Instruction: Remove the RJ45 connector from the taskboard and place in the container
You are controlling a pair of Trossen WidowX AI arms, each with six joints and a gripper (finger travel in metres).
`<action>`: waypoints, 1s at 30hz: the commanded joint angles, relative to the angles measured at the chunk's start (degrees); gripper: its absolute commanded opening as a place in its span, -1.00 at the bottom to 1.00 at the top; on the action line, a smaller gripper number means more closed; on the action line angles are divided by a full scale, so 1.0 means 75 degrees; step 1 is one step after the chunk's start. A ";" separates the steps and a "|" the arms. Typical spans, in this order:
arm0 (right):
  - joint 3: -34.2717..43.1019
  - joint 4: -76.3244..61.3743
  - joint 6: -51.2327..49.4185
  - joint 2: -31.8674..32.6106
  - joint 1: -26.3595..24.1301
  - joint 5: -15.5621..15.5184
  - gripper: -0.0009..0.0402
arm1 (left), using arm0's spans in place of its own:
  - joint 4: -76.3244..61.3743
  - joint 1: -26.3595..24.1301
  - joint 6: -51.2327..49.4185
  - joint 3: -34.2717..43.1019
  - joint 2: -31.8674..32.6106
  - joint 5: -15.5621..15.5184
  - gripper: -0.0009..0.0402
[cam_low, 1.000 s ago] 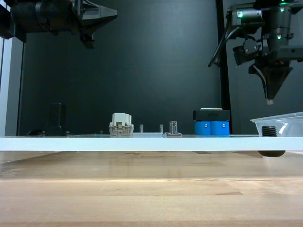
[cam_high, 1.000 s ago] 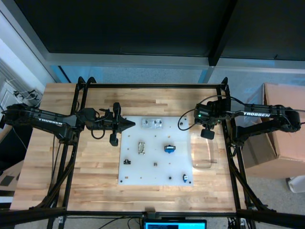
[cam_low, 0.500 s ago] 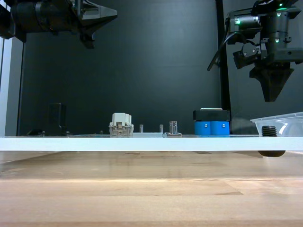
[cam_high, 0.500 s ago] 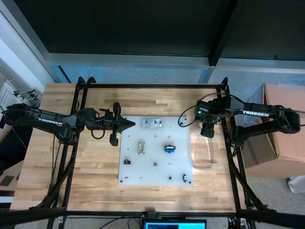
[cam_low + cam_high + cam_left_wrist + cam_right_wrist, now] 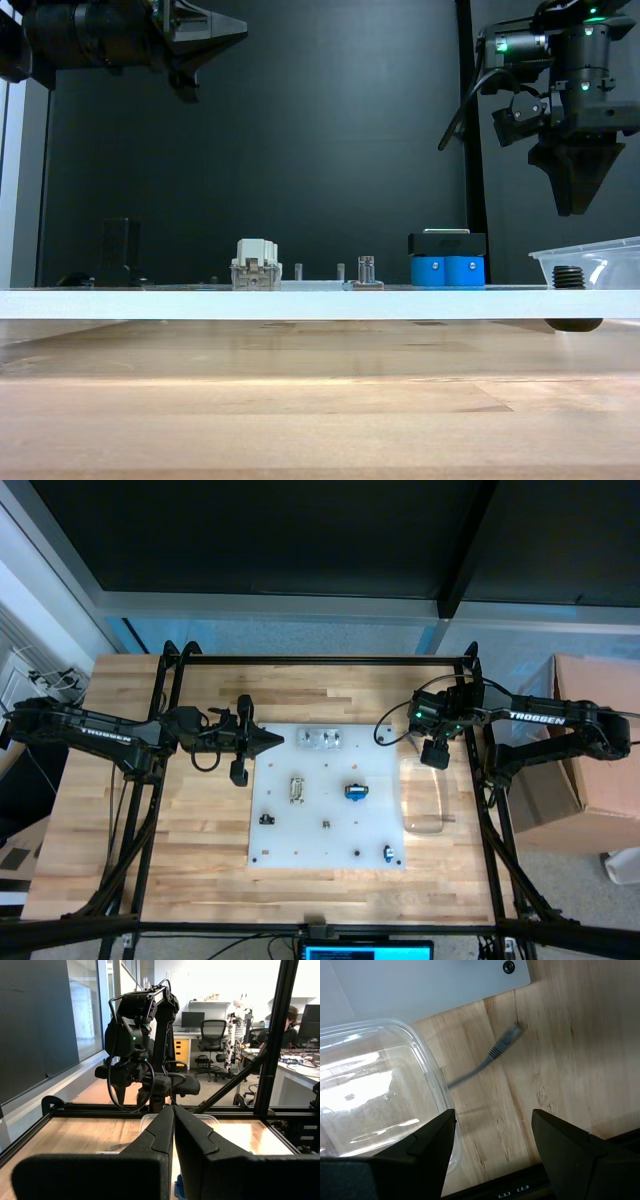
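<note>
"Connector (image 5: 502, 1042) first: where is it?"

"Off the board (image 5: 420, 985). It lies loose on the desk (image 5: 555, 1060), just past the far rim of the container (image 5: 427, 1055) — outside it, not in."

"Which gripper is nearer?"

"Right gripper (image 5: 573, 205), by a long way. It hangs above that spot, jaws spread and empty. Left gripper (image 5: 173, 1115) is high over the board's left edge, well apart, jaws pressed together on nothing."

"How does it lie?"

"Aslant. The plug end points far and left, toward the board's corner, and the cable tail runs to the container's rim. I'd judge the right jaws must drop a little boardward, close across that axis, then carry it near — over the rim."
</note>
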 commanded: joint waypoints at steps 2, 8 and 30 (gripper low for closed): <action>0.0006 0.0003 0.0041 0.0006 0.0006 0.0006 0.05 | 0.0003 0.0003 0.0003 0.0000 0.0000 0.0003 -0.96; 0.0023 0.0175 0.0749 0.0006 0.0003 0.0029 0.06 | 0.0003 0.0000 0.0003 0.0000 0.0003 0.0003 -0.96; 0.0061 0.1026 -0.3663 0.1527 -0.0714 -0.0408 0.06 | 0.0000 0.0000 0.0003 0.0000 0.0000 0.0003 -0.96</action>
